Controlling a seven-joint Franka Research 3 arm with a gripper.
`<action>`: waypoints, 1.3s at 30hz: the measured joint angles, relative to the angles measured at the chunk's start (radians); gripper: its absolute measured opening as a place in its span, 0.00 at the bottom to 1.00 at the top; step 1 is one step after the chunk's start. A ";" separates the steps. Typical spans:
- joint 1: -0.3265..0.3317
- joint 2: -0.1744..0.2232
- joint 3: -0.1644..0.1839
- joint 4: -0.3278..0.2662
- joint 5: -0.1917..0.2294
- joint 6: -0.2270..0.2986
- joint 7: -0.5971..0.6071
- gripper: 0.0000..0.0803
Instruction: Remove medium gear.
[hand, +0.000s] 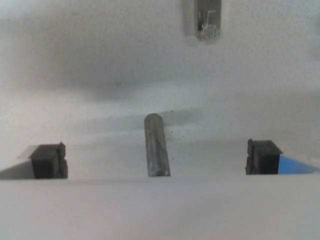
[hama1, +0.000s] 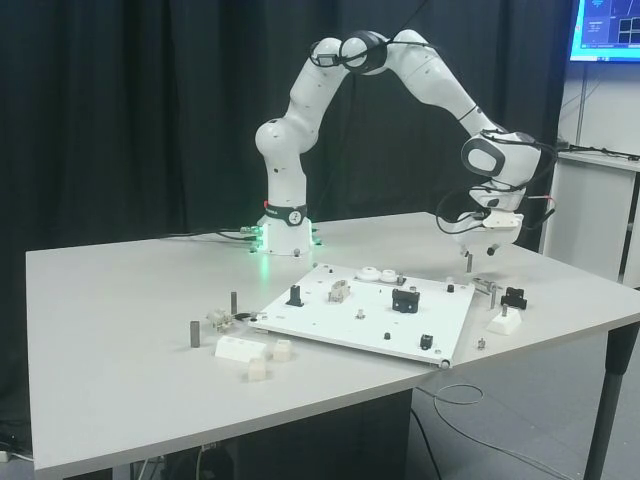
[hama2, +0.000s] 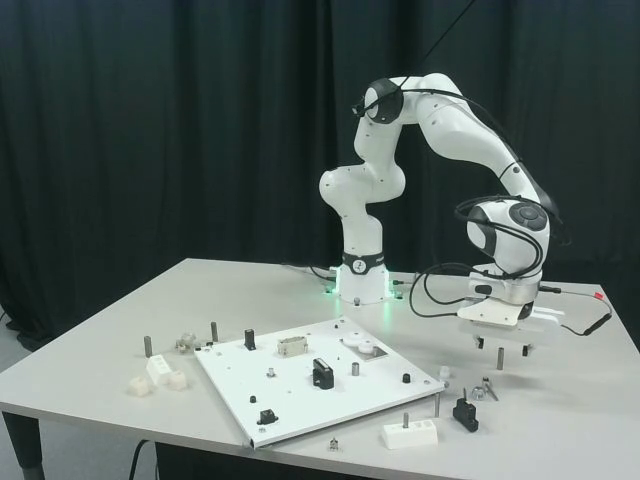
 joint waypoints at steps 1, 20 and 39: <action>0.000 0.000 0.000 0.000 -0.002 0.000 0.000 1.00; 0.001 -0.011 0.000 0.016 -0.048 -0.039 -0.004 1.00; 0.004 -0.013 0.000 0.033 -0.071 -0.064 -0.017 1.00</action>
